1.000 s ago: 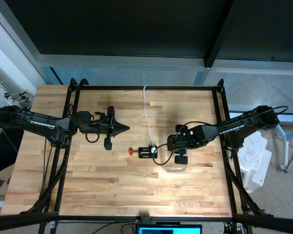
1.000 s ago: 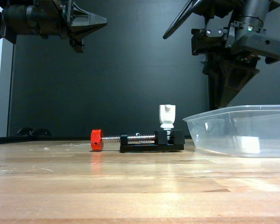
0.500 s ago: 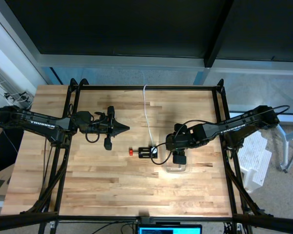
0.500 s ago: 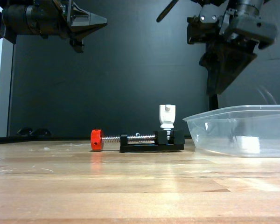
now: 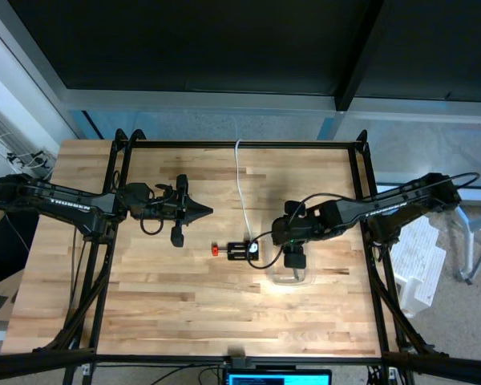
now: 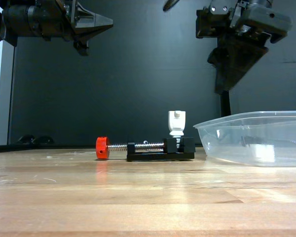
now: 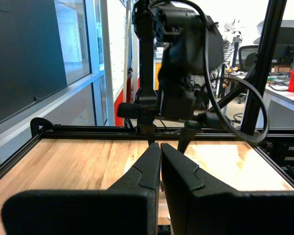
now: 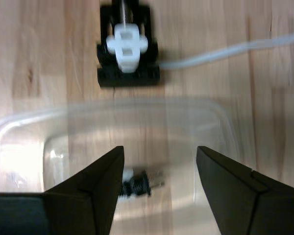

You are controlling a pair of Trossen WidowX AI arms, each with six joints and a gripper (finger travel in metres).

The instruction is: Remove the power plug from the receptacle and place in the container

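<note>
Two end effectors to check. Your right end effector (image 5: 293, 259) hangs above the clear plastic rectangular tub w/ rounded corners (image 5: 291, 282), fingers pointing down at it. The right wrist view shows that end effector (image 8: 159, 151) spread wide, w/ nothing btwn the fingers. The tiny black power plug w/ short grey metal prongs (image 8: 138, 186) lies on its side on the tub's floor, directly under that end effector. It sits nearer one finger (image 8: 100, 188) than the other in the line of sight and touches neither. In the low view the right end effector (image 6: 223, 85) is well above the tub rim (image 6: 246, 117).

Just outside the tub wall, beyond the fingertips, sits the small black vise (image 8: 129, 76) gripping the small white socket block (image 8: 127, 45). The block's slots face up toward the end effector, so the plug is out of it. The long white cord (image 8: 225, 51) runs off from the block across the wooden table (image 5: 184, 305). The vise's red knob (image 6: 102, 147) sticks out on the side away from the right end effector.

Your left end effector (image 5: 204, 211) is well apart from all that, held high over the table and level, tip aimed toward the right arm (image 7: 181, 73). In the left wrist view the left end effector (image 7: 159, 147) has its fingers pressed together, holding nothing. The vise lies below and ahead of it, btwn the two end effectors.
</note>
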